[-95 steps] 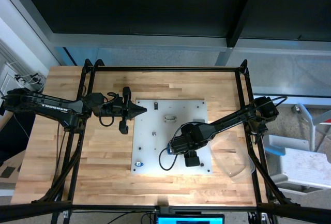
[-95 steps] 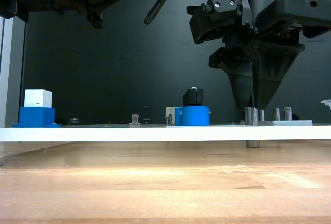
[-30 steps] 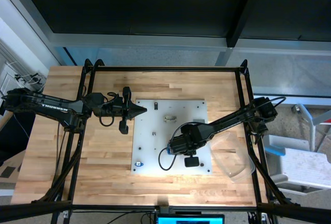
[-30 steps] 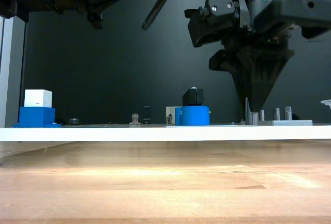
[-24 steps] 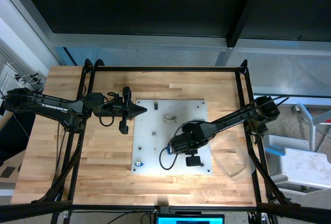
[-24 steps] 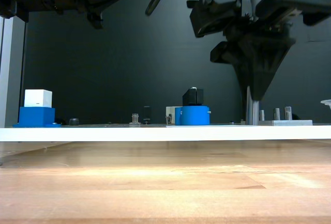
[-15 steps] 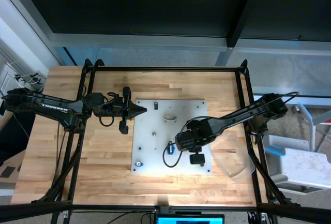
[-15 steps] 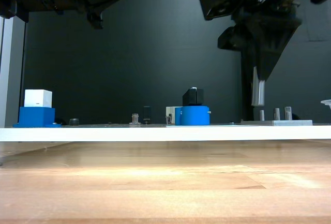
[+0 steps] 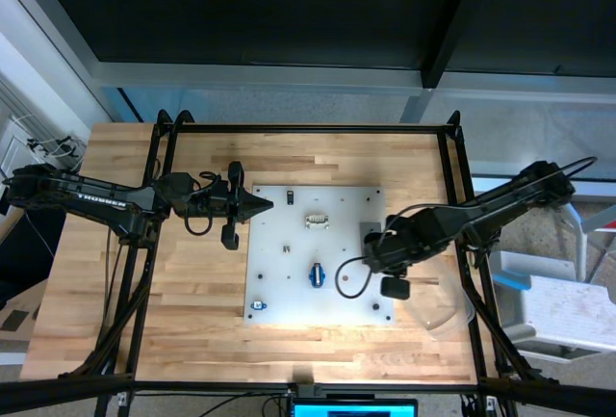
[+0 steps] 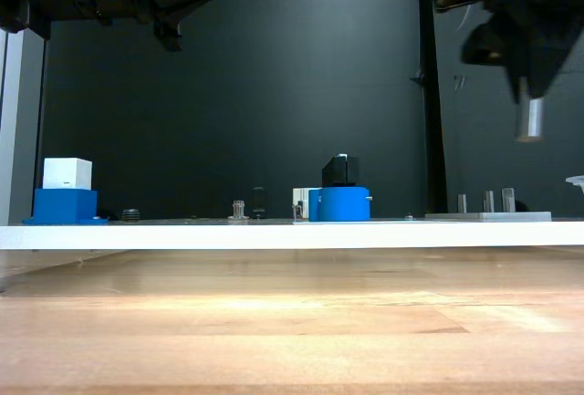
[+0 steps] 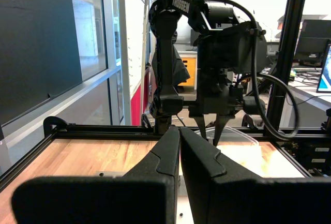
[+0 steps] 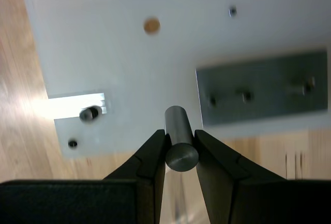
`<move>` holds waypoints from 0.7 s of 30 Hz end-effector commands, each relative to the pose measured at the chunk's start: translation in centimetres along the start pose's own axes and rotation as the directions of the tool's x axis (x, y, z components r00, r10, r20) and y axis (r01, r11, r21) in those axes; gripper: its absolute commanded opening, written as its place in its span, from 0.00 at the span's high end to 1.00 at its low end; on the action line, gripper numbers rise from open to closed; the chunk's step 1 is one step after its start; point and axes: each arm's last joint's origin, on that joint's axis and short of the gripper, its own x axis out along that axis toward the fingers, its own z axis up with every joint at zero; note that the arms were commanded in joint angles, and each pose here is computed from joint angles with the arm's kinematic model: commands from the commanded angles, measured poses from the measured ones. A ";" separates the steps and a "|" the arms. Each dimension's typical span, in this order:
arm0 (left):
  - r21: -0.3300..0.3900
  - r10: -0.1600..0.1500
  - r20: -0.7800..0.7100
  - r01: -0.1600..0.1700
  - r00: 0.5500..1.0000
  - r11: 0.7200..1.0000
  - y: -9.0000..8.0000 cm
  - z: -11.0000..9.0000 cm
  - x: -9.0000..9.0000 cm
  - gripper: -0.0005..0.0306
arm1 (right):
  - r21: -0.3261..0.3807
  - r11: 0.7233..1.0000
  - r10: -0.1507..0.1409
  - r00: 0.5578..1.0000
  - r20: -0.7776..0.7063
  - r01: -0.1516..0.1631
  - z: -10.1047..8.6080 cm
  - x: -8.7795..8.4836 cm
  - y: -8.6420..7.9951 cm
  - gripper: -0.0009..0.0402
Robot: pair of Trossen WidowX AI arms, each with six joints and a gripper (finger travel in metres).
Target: Pick the 16mm cylinder and place it in the container
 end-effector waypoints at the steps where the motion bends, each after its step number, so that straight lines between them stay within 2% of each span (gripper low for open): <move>1: 0.000 0.000 0.000 0.000 1.000 1.000 0.0 0.0 0.0 0.98 | 0.046 0.999 0.019 0.999 -0.037 -0.017 -1.5 -0.1 -0.3 0.88; 3: 0.000 0.000 0.000 0.000 1.000 1.000 0.0 0.0 0.0 0.98 | 0.071 0.996 0.057 0.996 -0.069 -0.052 -2.3 -0.1 -0.3 0.88; 6: 0.000 0.000 0.000 0.000 1.000 1.000 0.0 0.0 0.0 0.98 | 0.104 0.988 0.131 0.982 -0.138 -0.117 -3.5 0.2 0.0 0.88; 8: 0.000 0.000 0.000 0.000 1.000 1.000 0.0 0.0 0.0 0.98 | 0.118 0.982 0.166 0.968 -0.187 -0.146 -4.2 0.6 0.1 0.88; 11: 0.000 0.000 0.000 0.000 1.000 1.000 0.0 0.0 0.0 0.98 | 0.130 0.979 0.183 0.955 -0.235 -0.156 -4.8 1.4 0.2 0.88; 15: 0.000 0.000 0.000 0.000 1.000 1.000 0.0 0.0 0.0 0.98 | 0.133 0.973 0.218 0.942 -0.254 -0.190 -5.3 2.6 0.1 0.88; 18: 0.000 0.000 0.000 0.000 1.000 1.000 0.0 0.0 0.0 0.98 | 0.132 0.971 0.227 0.943 -0.243 -0.200 -5.5 3.4 0.1 0.88; 21: 0.000 0.000 0.000 0.000 1.000 1.000 0.0 0.0 0.0 0.98 | 0.132 0.972 0.223 0.943 -0.248 -0.195 -5.8 4.3 -0.1 0.88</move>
